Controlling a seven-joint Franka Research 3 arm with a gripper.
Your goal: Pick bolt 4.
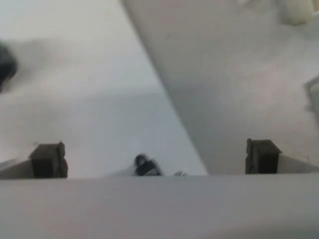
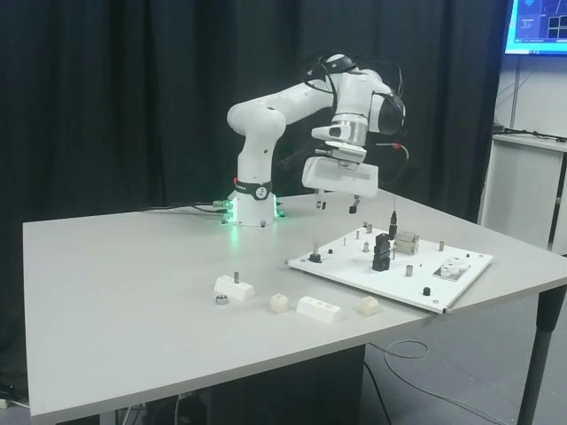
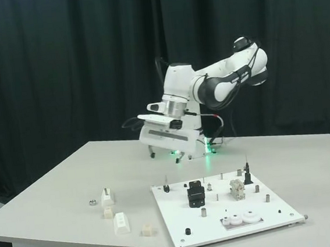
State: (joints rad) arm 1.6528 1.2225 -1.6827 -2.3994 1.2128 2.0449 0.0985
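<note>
A small black-headed bolt (image 1: 144, 165) stands on the white board (image 1: 99, 114), close to the board's edge and between my fingertips in the wrist view. The same bolt (image 2: 314, 257) (image 3: 166, 187) sits near the board's corner nearest the arm's base. My gripper (image 1: 155, 159) (image 2: 337, 206) (image 3: 164, 157) hangs in the air well above that corner, open wide, with nothing between its fingers (image 1: 48, 160). The lower part of the bolt is hidden behind the gripper body in the wrist view.
The white board (image 2: 354, 270) (image 3: 174, 216) carries several pins, black blocks (image 2: 381, 252) (image 3: 196, 193) and white gears (image 3: 241, 218). White blocks (image 2: 319, 309) (image 3: 122, 222) and a small ring (image 2: 221, 299) lie on the grey table (image 2: 133, 283) beside it. A green light (image 2: 232, 208) glows at the arm's base.
</note>
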